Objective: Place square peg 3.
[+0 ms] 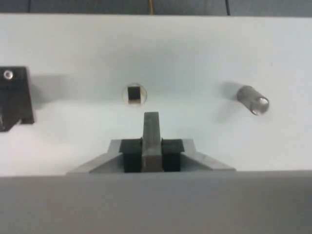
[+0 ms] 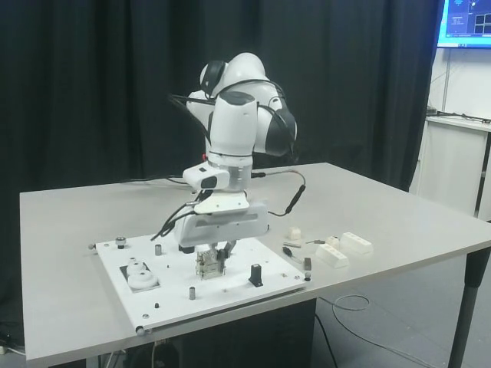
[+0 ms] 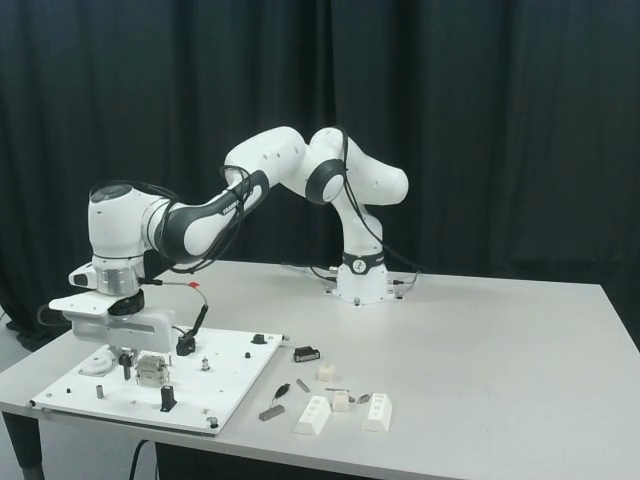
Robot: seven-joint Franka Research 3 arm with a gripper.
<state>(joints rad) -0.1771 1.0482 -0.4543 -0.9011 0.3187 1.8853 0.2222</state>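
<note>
The gripper is pinching the grey square metal peg above the white board; only the wrist view is showing the square hole.

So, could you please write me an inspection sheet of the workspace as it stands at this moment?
Surface: grey table carrying a white assembly board near its front edge.
Job's things: square peg held upright above the board, just short of the square hole; not yet inserted.
Clutter: metal cylinder pin and black bracket on the board; white blocks and small parts loose on the table beside the board.
Grippers: pincer shut on the peg.
Cables: black cable looped along the arm; cable hanging below the table edge.
Surroundings: black curtain behind; a screen in the upper corner of the first room view.
</note>
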